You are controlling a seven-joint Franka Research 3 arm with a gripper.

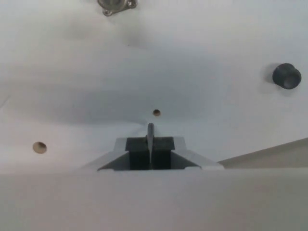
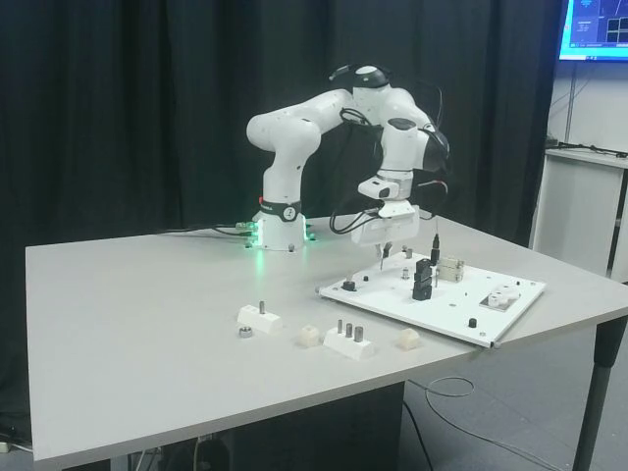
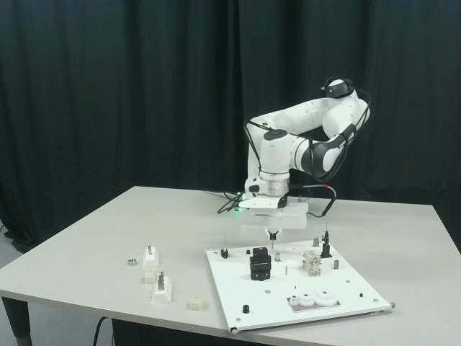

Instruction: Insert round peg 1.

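Fingers: my two black pads [image 1: 139,153] are pressed nearly together, clamped on the thin grey round peg [image 1: 150,134], which stands up between them with its tip poking past the pads.
Gripper: my gripper [image 2: 387,251] hangs above the white board [image 2: 510,319], right of centre in the first room view; in the second room view it [image 3: 273,234] sits mid-frame over the board's far edge.
Peg and hole: in the wrist view a small round hole [image 1: 156,112] lies just beyond the peg's tip, apart from it; whether the tip touches the board I cannot tell.
Other board features: a larger hole [image 1: 39,147] at lower left, a black knob [image 1: 287,76] at right, a metal fitting [image 1: 116,6] at the top edge.
Table: white blocks holding spare pegs [image 3: 163,290] lie at lower left of the second room view.
Writing: none I can read.
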